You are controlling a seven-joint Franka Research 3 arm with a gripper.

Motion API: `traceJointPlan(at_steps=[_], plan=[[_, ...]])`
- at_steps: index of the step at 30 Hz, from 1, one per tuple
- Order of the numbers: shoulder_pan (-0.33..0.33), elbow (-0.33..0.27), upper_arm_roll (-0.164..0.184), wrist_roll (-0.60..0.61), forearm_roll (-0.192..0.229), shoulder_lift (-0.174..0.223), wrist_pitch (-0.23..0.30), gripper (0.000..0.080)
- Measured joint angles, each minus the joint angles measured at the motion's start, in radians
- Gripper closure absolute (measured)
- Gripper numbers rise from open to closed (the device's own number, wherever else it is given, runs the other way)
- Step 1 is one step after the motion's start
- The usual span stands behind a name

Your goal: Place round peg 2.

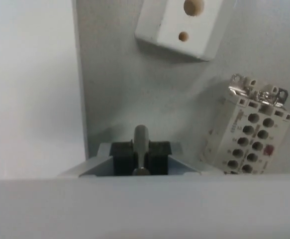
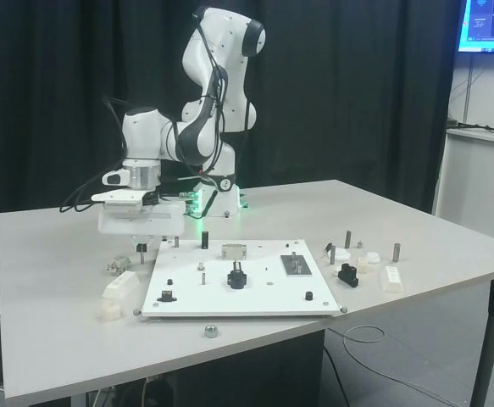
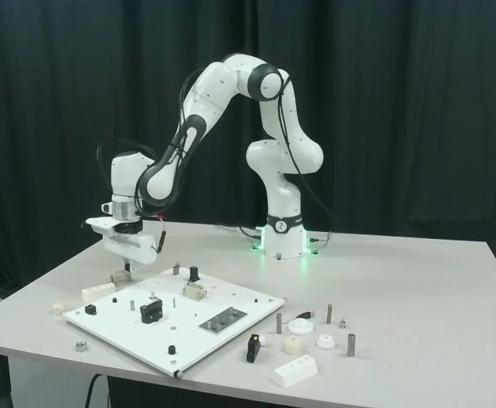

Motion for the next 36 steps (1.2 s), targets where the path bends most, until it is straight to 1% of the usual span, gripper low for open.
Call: traceJointPlan(at_steps=[8, 20, 25, 30, 31, 36], plan=[[-0.004, 0.038, 0.000, -0.018, 0.022, 0.038, -0.032, 0.0741], [-0.004, 0.080, 0.000, -0.054, 0.062, 0.095, -0.053, 0.0741], [-0.006, 0.091, 0.000, -0.068, 0.068, 0.108, -0.062, 0.0741], [-0.008, 0.095, 0.000, -0.078, 0.073, 0.111, -0.065, 0.0741], [-0.009, 0.095, 0.000, -0.079, 0.074, 0.111, -0.066, 0.0681], [-0.012, 0.098, 0.000, -0.085, 0.074, 0.111, -0.068, 0.0681]])
